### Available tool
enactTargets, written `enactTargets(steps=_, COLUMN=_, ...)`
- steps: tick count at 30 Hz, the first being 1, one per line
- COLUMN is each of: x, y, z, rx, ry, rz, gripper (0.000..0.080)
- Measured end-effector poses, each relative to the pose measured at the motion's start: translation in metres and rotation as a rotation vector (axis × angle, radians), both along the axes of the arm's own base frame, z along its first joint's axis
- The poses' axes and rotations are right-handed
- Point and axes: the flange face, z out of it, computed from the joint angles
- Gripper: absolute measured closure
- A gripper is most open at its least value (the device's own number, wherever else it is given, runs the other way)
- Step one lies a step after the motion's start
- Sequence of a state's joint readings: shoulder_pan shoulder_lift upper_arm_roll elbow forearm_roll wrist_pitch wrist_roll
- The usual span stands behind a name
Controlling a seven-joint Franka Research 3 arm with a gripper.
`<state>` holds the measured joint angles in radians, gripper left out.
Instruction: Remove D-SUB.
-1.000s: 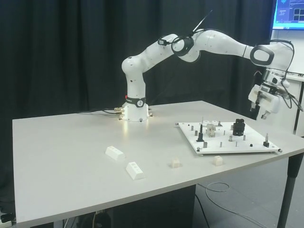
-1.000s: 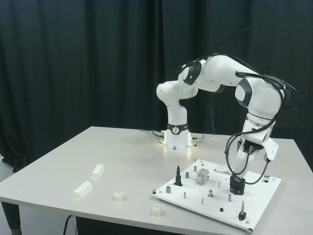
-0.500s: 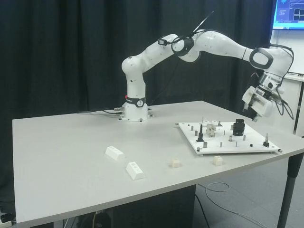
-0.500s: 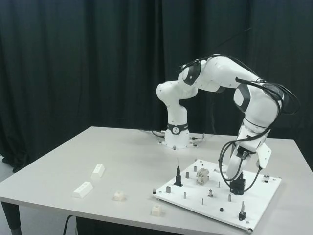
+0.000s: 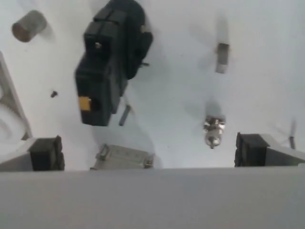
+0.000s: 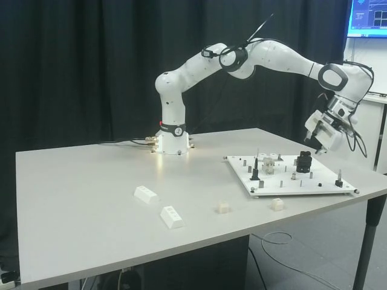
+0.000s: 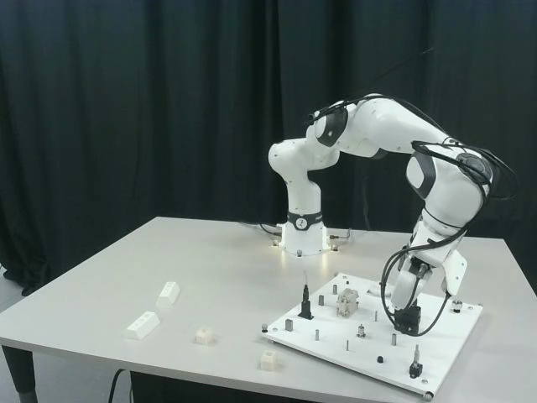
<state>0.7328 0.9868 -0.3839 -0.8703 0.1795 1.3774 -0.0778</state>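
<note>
The approach step is judged to be in hand: the gripper is seen at the right of the first room view, poised just above the white board and not yet down on anything. Its fingers are held wide apart, with nothing grasped. The D-SUB, a flat metal shell, is spotted in the wrist view on the board between the two fingertips, just beside the black block. Next, a straight descent would be called for, with the fingers closed across the shell and the block left unclipped. The board is carried at the lower right on the grey table; white blocks are scattered lower centre, and black curtains fill the background.
</note>
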Motion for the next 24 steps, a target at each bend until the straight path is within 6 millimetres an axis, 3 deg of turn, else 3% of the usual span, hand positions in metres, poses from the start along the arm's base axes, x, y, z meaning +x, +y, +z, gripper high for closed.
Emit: enactTargets(steps=24, x=-0.027, y=0.016, z=-0.012, rx=-0.072, ry=0.019, rz=-0.025, gripper=0.0003)
